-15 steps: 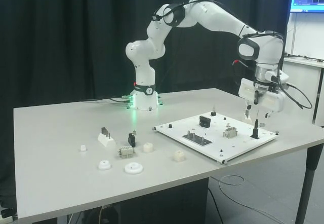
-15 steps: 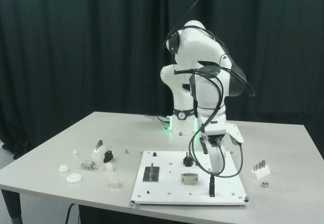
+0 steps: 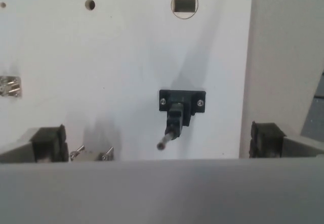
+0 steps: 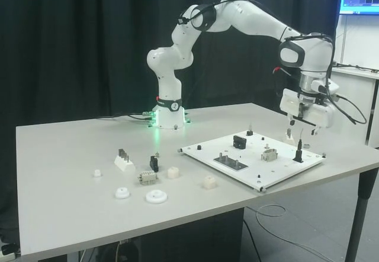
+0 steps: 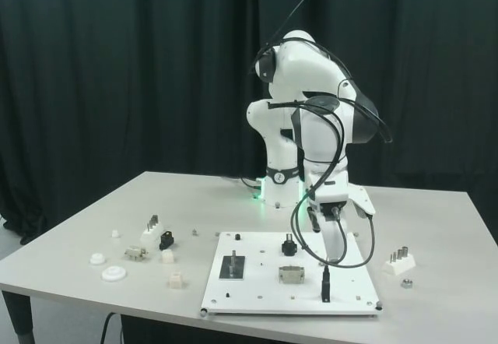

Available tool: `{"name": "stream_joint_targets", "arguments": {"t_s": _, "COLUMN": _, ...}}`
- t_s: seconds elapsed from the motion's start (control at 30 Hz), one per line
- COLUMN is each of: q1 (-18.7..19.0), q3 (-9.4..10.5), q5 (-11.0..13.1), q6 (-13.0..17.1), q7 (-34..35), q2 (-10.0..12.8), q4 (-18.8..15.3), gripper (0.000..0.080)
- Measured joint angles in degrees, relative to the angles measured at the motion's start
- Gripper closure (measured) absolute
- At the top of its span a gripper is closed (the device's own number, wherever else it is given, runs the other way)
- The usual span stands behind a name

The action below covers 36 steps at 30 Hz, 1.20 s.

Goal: Pick waterproof.

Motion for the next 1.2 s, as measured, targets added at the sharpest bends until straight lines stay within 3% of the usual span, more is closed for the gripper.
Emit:
{"name": "stream_joint_targets", "arguments": {"t_s": 0.23, "q1": 0.01, "q3": -0.42, "q5": -0.14, "q6": -1.27, "q7": 0.03, "q2": 0.0, "q4": 1.11, "gripper": 0.0003}}
{"name": "stream_joint_targets", "arguments": {"t_s": 0.5, "q1": 0.03, "q3": -2.58, "q5": -0.44, "q6": -3.51, "q7": 1.33, "q2": 0.0, "q4": 2.84, "gripper": 0.0003}}
{"name": "stream_joint_targets", "arguments": {"t_s": 0.83, "q1": -0.21, "q3": -8.08, "q5": -0.39, "q6": -6.6, "q7": 4.57, "q2": -0.01, "q4": 4.62, "gripper": 0.0003}}
{"name": "stream_joint_targets", "arguments": {"t_s": 1.2, "q1": -2.13, "q3": -13.65, "q5": -0.52, "q6": -7.97, "q7": 4.03, "q2": 0.0, "q4": 4.77, "gripper": 0.0003}}
